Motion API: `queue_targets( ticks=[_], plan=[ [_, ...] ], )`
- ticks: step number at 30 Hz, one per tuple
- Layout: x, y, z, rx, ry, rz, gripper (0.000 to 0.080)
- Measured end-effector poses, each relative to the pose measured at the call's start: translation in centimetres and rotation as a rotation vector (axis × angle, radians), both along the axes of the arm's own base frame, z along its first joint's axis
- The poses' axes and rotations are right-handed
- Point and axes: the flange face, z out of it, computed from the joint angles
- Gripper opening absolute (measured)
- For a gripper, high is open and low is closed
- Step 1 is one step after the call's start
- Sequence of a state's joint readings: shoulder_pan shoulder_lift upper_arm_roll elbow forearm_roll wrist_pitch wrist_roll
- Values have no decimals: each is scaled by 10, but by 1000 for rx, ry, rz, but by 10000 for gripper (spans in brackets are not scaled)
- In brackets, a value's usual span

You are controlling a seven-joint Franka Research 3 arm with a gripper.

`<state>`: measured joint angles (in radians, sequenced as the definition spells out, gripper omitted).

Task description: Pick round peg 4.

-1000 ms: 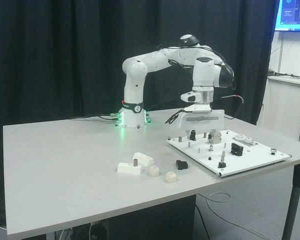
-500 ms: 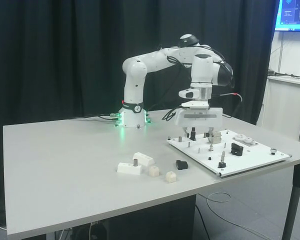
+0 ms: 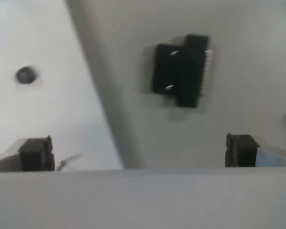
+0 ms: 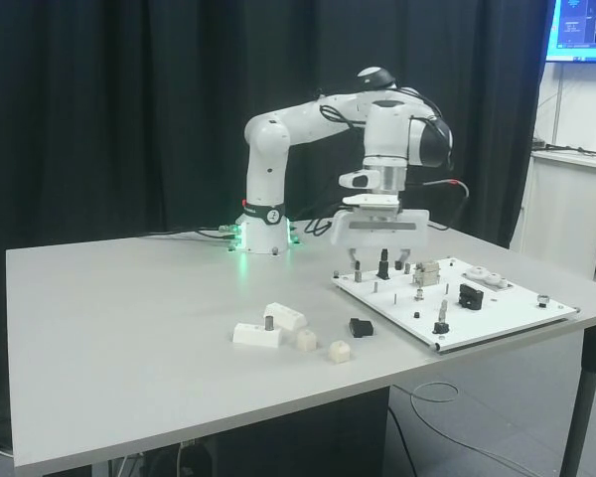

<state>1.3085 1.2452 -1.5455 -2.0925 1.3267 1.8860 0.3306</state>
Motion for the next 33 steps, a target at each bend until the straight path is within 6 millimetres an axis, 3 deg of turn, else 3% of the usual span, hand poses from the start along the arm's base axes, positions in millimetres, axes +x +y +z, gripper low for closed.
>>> queue_targets(
  ticks=[19, 33],
  plan=[
    [-4, -109, 6, 1, 17, 13, 800],
    [7, -175, -16, 33, 71, 60, 800]
  ],
)
